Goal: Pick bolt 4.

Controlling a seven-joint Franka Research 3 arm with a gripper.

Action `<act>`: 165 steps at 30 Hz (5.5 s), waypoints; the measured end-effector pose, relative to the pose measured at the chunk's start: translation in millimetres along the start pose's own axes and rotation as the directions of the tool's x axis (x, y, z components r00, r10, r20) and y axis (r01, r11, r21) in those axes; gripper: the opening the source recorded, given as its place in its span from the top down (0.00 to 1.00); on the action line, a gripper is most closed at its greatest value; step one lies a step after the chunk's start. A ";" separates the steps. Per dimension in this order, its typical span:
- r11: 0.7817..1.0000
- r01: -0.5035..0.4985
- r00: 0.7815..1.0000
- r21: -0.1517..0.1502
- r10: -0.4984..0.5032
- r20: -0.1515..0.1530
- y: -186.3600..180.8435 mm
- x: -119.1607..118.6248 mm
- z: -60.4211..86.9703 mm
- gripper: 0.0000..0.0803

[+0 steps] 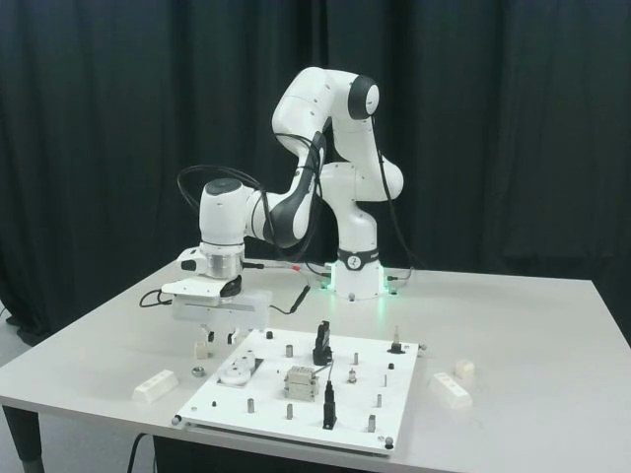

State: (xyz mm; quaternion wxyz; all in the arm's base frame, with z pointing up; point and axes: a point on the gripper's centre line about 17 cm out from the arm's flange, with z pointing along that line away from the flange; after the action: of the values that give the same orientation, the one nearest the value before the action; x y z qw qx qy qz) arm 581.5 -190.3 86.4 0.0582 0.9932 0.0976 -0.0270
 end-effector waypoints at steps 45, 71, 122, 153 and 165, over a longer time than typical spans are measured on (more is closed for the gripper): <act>0.998 -0.059 0.998 0.005 0.059 -0.001 -8.0 3.1 -7.9 0.10; 1.000 0.003 1.000 0.008 -0.003 -0.007 -12.0 5.3 -15.7 0.00; 0.983 -0.183 0.980 0.002 0.182 -0.082 23.9 25.5 -50.2 0.00; 0.735 -0.670 0.736 0.103 0.676 -0.031 50.1 -1.4 -36.0 0.00; 0.670 -0.735 0.670 0.100 0.741 -0.038 56.5 -0.7 -30.0 0.00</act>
State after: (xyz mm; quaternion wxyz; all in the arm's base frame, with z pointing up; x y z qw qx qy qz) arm 593.2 -241.8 122.5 0.0226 0.9495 -0.3112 0.0324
